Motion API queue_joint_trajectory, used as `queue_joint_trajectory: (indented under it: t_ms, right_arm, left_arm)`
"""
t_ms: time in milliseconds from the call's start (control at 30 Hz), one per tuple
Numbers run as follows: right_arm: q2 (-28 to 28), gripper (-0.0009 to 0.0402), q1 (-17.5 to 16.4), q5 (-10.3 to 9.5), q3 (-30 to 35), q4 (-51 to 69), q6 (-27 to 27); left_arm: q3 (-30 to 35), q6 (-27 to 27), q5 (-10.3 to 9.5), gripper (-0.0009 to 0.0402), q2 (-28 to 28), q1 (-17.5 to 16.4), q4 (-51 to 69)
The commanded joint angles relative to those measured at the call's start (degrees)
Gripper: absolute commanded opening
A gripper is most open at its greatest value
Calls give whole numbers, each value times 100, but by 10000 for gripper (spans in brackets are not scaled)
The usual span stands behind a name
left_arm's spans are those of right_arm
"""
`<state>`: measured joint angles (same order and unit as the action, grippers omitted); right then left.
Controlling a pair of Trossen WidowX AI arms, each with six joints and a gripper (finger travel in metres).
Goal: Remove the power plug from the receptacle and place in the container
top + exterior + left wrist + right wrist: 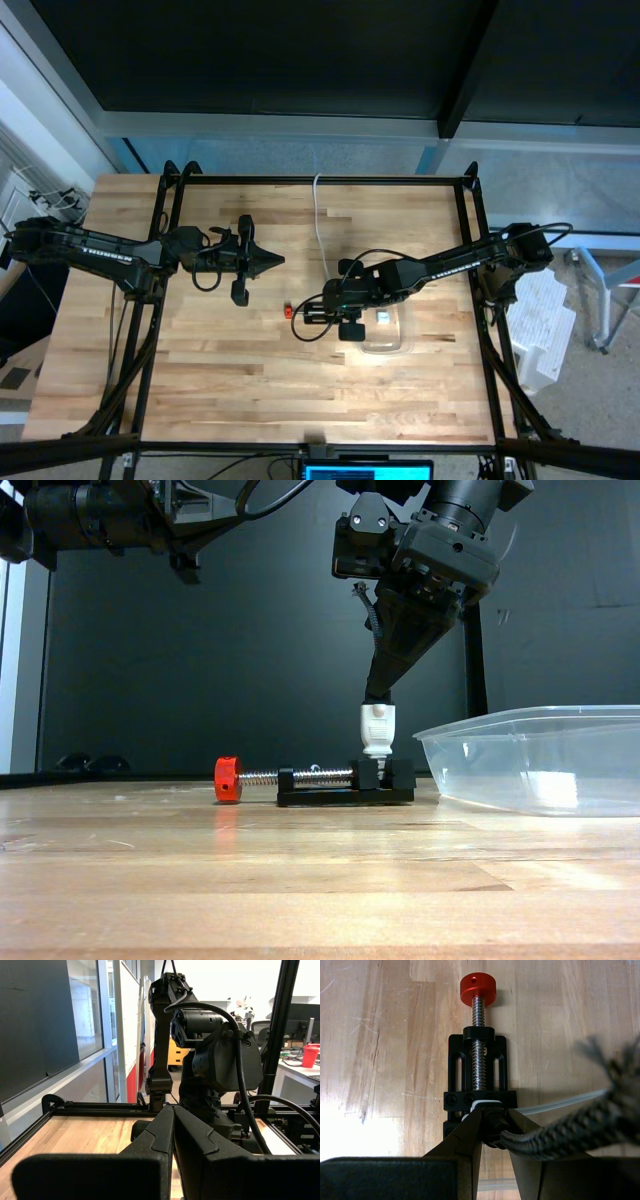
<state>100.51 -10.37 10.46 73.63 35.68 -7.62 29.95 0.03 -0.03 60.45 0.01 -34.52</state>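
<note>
From above, the left gripper (272, 261) hangs over the left half of the counter (250, 385) with its fingers pressed together, well apart from the task things. The right gripper (330, 308) reaches down on the receptacle (303, 314), and the arm covers most of it. The container (410, 332) lies just beside, on the right, with a small white cube (383, 318) inside. A white cord (320, 225) runs away toward the far edge.

From counter height, the receptacle lies level, with its red knob (228, 779) at the left end. Its white socket (376, 730) stands upright at the right end, near the container. The right gripper comes onto the socket from above.

The left wrist view shows closed fingers (150, 1145) and a black arm beyond.

In the right wrist view, the right gripper pinches the power plug (492, 1125), which sits in the socket. Its dark braided tail (560, 1130) leads off sideways and hides part of the counter. The plug's long axis is upright.
</note>
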Motion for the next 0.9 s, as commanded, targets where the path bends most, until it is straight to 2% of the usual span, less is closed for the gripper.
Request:
queue_joint_trajectory:
  t_ms: [33, 900]
  right_arm:
    - [-26, 0, -4, 11, 66, 9, -9]
    - [-332, 0, -15, 50, 284, 361, -26]
  left_arm:
    - [0, -2, 0, 0, 2, 0, -2]
    - [0, -2, 0, 0, 2, 0, 2]
